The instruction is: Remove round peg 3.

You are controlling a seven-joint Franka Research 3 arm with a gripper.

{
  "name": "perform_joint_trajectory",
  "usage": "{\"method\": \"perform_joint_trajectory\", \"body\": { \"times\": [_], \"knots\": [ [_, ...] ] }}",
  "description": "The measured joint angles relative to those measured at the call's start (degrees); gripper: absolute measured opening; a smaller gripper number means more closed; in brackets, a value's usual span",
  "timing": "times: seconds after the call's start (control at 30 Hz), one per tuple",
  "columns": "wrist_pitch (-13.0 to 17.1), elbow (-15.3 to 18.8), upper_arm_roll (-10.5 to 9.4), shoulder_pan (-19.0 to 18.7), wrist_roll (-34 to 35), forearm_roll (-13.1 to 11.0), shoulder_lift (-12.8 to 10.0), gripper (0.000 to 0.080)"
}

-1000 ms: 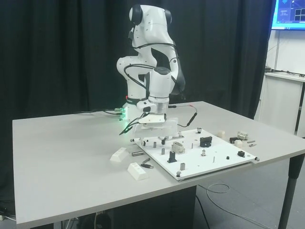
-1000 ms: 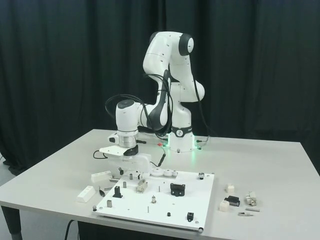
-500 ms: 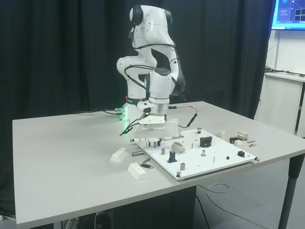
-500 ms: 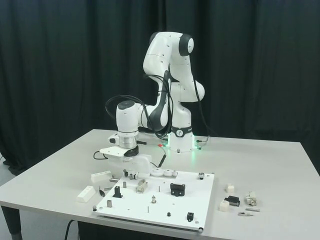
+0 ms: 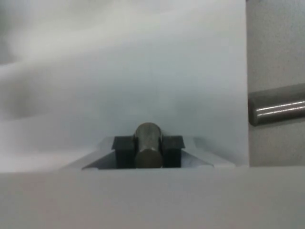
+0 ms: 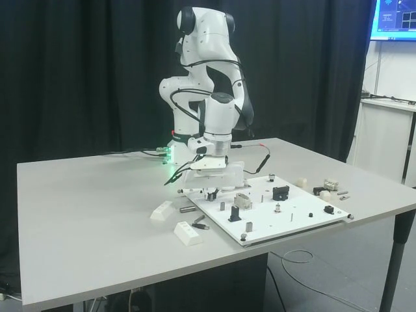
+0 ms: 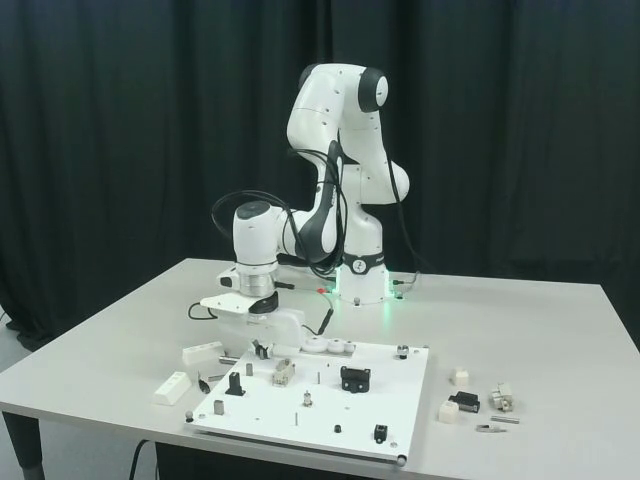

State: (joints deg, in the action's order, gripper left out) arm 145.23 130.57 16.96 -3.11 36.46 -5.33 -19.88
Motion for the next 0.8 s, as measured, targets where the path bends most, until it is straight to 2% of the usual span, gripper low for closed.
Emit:
{"method": "perform_joint_trajectory", "body": {
  "times": [0.37,0.8],
  "knots": [
    [-1.08,-0.19,0.22,-0.01,0.00,0.00,0.69,0.0114],
    [-6.02,-0.70,1.03,0.00,0.00,0.03,4.38,0.0113]
  ]
}}
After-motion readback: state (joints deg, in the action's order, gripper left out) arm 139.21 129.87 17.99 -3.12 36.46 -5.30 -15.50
